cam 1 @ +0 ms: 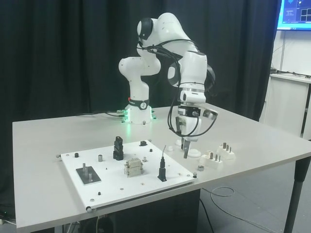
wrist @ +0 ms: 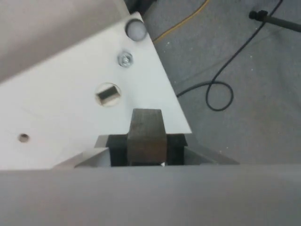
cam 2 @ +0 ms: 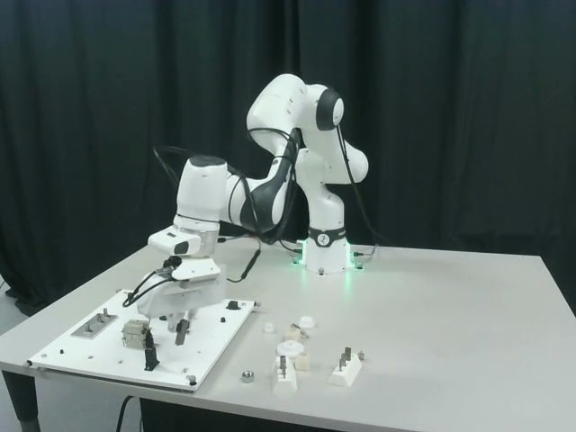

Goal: Insert square peg 4.

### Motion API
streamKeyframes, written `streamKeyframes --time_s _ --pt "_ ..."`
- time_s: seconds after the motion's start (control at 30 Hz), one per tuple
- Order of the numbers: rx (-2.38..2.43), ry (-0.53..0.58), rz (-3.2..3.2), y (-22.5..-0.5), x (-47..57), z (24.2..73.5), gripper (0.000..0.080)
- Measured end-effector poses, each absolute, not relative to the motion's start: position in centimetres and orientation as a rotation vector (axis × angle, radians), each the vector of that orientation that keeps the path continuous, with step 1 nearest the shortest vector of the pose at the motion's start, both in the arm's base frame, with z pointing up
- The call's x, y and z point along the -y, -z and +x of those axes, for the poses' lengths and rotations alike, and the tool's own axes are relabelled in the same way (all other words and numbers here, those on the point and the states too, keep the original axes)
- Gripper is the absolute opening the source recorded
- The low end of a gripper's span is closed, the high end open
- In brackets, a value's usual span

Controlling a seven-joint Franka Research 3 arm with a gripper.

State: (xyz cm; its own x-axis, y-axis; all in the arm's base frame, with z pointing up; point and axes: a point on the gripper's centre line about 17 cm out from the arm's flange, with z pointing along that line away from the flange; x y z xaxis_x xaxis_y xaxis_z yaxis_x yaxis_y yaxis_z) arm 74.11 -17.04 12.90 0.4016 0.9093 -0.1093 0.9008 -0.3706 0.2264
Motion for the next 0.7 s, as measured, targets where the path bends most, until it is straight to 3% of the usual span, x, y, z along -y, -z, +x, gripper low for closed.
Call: streamKeyframes --time_s 0.7 --pt "-1.808 -0.013 2.312 -10.9 19.0 75.1 0.0154"
